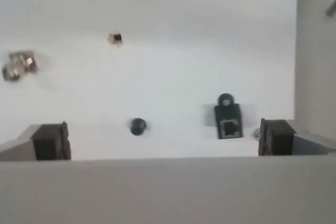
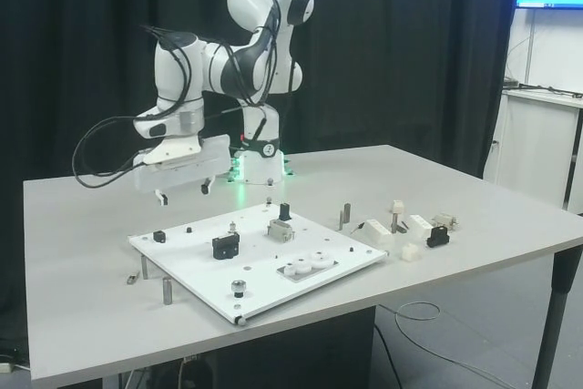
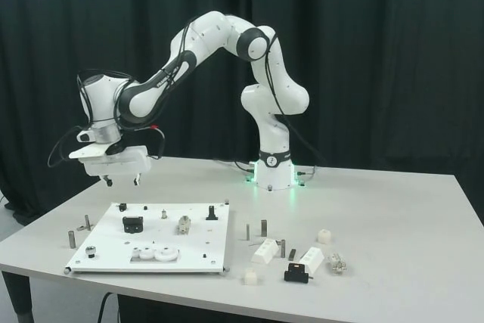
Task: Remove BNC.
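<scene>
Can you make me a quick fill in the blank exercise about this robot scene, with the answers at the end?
1. The gripper hovers above the white board with its fingers ____.
2. The arm's base glows ____ where it meets the table.
3. The white gears lie ____ the board.
4. Behind the arm hangs a ____ curtain.

Missing words: open; green; on; black

Both room cameras stand back from the counter (image 2: 82, 225), one off a corner, one facing the arm's base across it; both share the white board (image 3: 219, 243). The wrist camera looks close down on that board
</scene>
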Controlling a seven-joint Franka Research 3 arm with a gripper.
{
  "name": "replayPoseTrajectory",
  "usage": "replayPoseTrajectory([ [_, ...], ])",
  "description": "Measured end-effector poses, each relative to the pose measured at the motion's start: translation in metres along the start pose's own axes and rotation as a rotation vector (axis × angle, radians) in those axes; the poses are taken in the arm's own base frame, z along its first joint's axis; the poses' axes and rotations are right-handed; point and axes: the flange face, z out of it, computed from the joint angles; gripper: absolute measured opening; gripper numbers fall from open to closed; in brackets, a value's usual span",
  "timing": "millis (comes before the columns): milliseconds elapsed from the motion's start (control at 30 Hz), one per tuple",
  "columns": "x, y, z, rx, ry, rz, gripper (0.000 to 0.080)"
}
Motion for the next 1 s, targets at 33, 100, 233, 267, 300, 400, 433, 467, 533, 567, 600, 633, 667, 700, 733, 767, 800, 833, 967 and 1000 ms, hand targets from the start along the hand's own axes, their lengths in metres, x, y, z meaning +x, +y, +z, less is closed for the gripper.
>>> replayPoseTrajectory([
  [33,-0.001,-0.001,0.0,0.001,0.002,0.027,0.08],
  [100,-0.003,-0.004,0.0,0.005,0.007,0.075,0.08],
  [233,-0.008,-0.009,-0.001,0.016,0.012,0.163,0.08],
  [267,-0.01,-0.011,0.0,0.02,0.012,0.189,0.08],
  [300,-0.012,-0.013,0.0,0.024,0.01,0.212,0.08],
  [400,-0.018,-0.02,0.001,0.037,0.007,0.286,0.08],
  [433,-0.02,-0.023,0.002,0.041,0.007,0.311,0.08],
  [467,-0.022,-0.026,0.002,0.044,0.008,0.335,0.08],
  [533,-0.026,-0.032,0.004,0.047,0.008,0.382,0.08],
  [567,-0.028,-0.035,0.005,0.049,0.01,0.405,0.08],
  [600,-0.03,-0.039,0.007,0.05,0.011,0.425,0.08],
  [633,-0.032,-0.042,0.008,0.052,0.013,0.445,0.08],
  [667,-0.035,-0.045,0.009,0.053,0.015,0.464,0.08],
  [700,-0.037,-0.048,0.011,0.055,0.02,0.479,0.08],
  [733,-0.039,-0.051,0.012,0.056,0.025,0.493,0.08],
  [767,-0.04,-0.054,0.014,0.057,0.03,0.505,0.08],
  [800,-0.042,-0.056,0.016,0.058,0.036,0.515,0.08],
  [833,-0.044,-0.058,0.018,0.058,0.041,0.523,0.08],
  [967,-0.052,-0.062,0.027,0.053,0.067,0.565,0.08],
  [1000,-0.054,-0.062,0.029,0.054,0.073,0.58,0.08],
])
